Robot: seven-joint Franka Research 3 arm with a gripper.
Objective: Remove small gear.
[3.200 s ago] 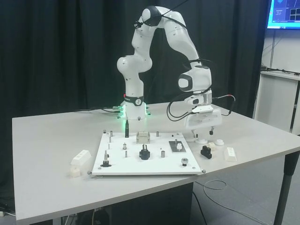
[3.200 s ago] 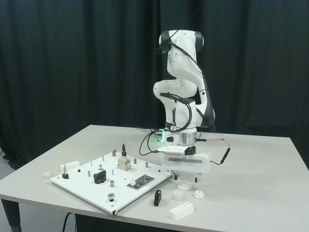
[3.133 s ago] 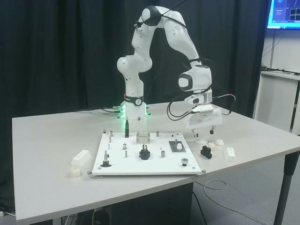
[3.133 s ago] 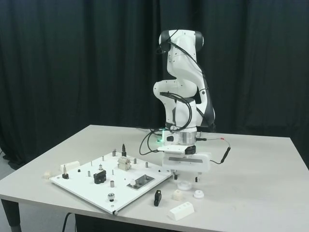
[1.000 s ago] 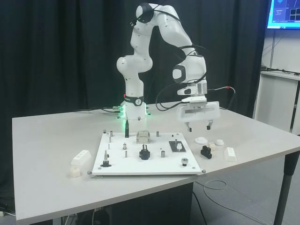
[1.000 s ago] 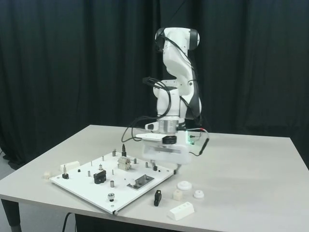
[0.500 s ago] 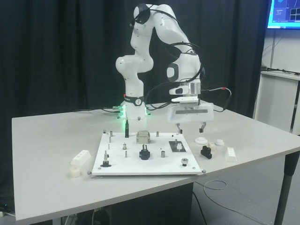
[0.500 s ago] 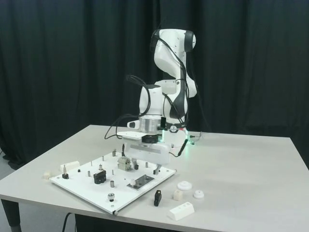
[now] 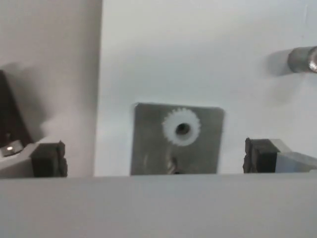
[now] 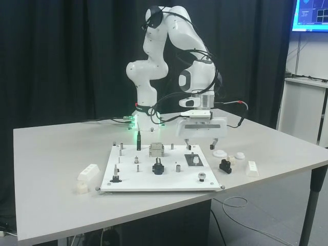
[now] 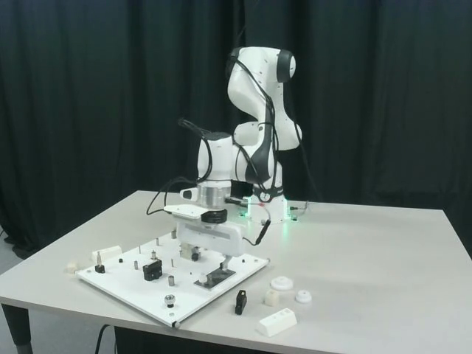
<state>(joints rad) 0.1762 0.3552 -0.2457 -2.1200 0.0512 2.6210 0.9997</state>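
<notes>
Wrist view: I see the small gear (image 9: 182,128), white and toothed with a centre bore, seated flat on a grey plate (image 9: 177,139) that is set into the white board (image 9: 208,54). My hand (image 9: 153,157) is spread wide, one black pad (image 9: 48,158) out over the edge of the board and the other well off the far side of the plate. The gear lies between the two pads along their closing line, a bit nearer one pad than the other, and it sits ahead of that line, not on it. A grey peg (image 9: 303,59) stands off in a corner of this picture, well apart.

First room view: my hand (image 10: 201,143) hangs above the right far part of the board (image 10: 154,182), fingers pointing straight down, open and holding nothing. The plate (image 10: 194,160) with the gear lies just below it and slightly nearer to the camera. The gear's axis is vertical, so I judge the coming move is a short shift toward the near edge and then a straight drop.

Second room view: my hand (image 11: 209,256) is over the board (image 11: 140,291), with the plate (image 11: 214,276) under and a little to its near right. The gear itself is too small for me to pick out here. Loose white parts (image 11: 281,283) rest on the tabletop (image 11: 383,287) to the right, well apart from the hand.
</notes>
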